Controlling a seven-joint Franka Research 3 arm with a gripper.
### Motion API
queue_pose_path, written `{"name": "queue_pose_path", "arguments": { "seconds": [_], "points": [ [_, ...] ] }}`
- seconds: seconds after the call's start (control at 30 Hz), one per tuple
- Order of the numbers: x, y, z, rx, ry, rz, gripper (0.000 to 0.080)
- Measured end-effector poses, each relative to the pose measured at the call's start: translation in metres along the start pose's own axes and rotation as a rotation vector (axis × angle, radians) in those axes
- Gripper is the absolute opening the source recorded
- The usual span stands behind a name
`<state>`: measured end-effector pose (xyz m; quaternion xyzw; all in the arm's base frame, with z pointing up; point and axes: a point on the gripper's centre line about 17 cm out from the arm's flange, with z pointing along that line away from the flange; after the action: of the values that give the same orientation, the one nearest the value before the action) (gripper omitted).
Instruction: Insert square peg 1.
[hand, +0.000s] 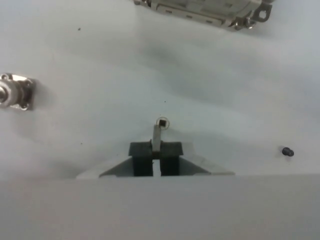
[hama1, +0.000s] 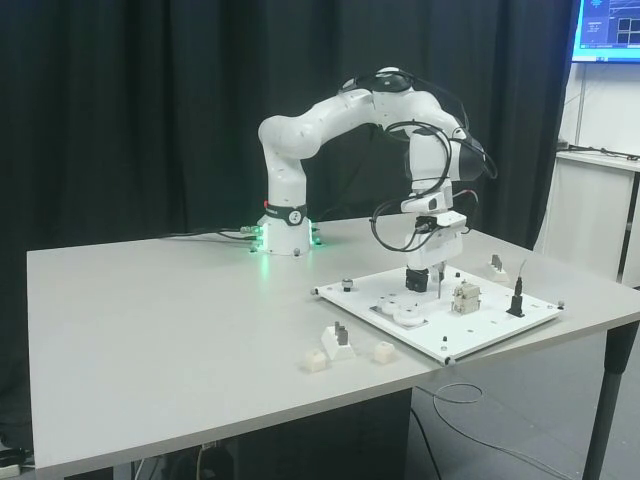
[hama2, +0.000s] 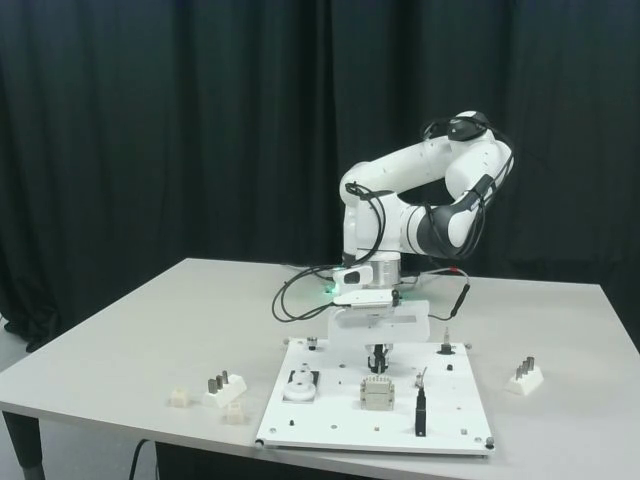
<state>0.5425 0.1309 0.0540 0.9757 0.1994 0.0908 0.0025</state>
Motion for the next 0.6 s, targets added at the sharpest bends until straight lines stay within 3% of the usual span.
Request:
{"name": "queue_pose_path", "arguments": {
  "seconds": [0.6],
  "points": [
    [0.0004,-0.0002,0.0,0.003,0.0,0.023,0.0028]
  ]
}}
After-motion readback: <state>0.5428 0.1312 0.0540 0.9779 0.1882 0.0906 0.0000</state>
